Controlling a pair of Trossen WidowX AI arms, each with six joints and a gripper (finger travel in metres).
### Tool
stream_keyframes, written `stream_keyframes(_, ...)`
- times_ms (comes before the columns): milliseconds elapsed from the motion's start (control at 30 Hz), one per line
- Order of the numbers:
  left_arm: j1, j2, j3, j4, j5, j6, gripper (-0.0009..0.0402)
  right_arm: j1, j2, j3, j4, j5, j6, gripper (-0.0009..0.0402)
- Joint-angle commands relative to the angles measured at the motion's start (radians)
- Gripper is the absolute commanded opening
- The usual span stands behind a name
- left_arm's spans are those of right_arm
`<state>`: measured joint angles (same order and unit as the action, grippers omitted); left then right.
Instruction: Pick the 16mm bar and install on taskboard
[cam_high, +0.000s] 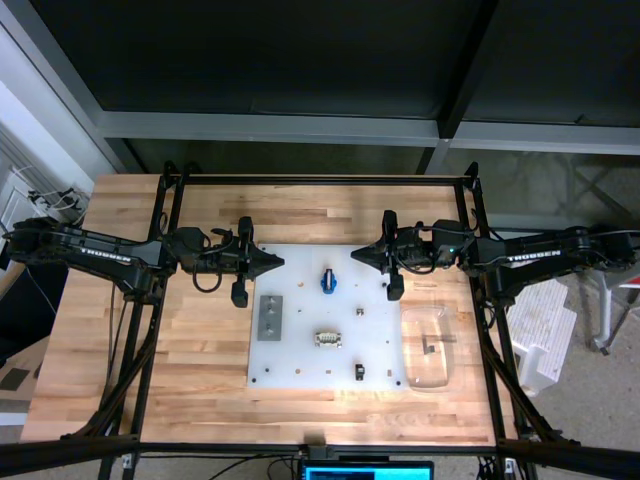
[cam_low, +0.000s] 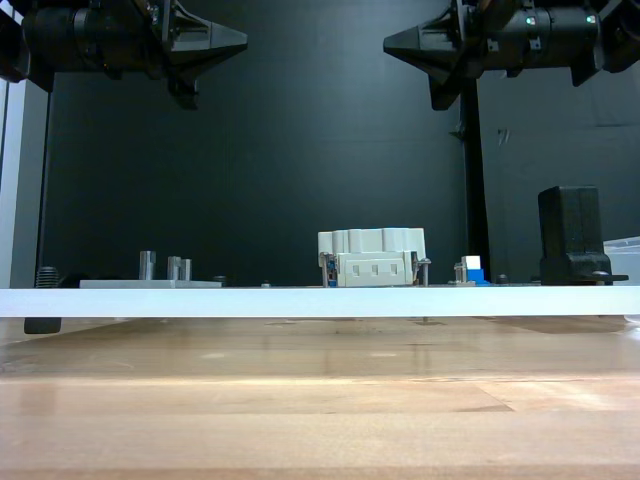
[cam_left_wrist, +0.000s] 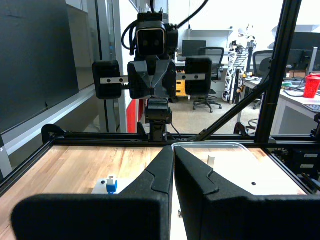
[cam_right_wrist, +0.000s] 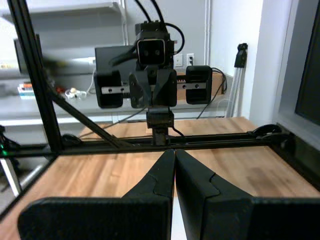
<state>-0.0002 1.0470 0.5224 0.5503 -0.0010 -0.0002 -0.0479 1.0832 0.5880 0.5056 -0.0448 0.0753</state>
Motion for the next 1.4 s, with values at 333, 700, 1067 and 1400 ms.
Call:
stream_keyframes(333, 0.0, 0.0, 0.0, 0.0, 0.0, 0.0, 0.0, 0.033, 0.0, 0.229, -0.678, 0.0, 0.0, 0.0)
stream_keyframes(700, 0.0, 0.0, 0.0, 0.0, 0.0, 0.0, 0.0, 0.087, 0.004, 0.386, -1.159, 0.001, 0.052, 0.0)
stream_keyframes(1067, 0.0, 0.0, 0.0, 0.0, 0.0, 0.0, 0.0, 0.129, 0.004, 0.398, -1.453, 0.026, 0.073, 0.0)
stream_keyframes(1400, 0.0, 0.0, 0.0, 0.0, 0.0, 0.0, 0.0, 0.23, 0.007, 0.398, -1.584, 0.03, 0.131, 0.0)
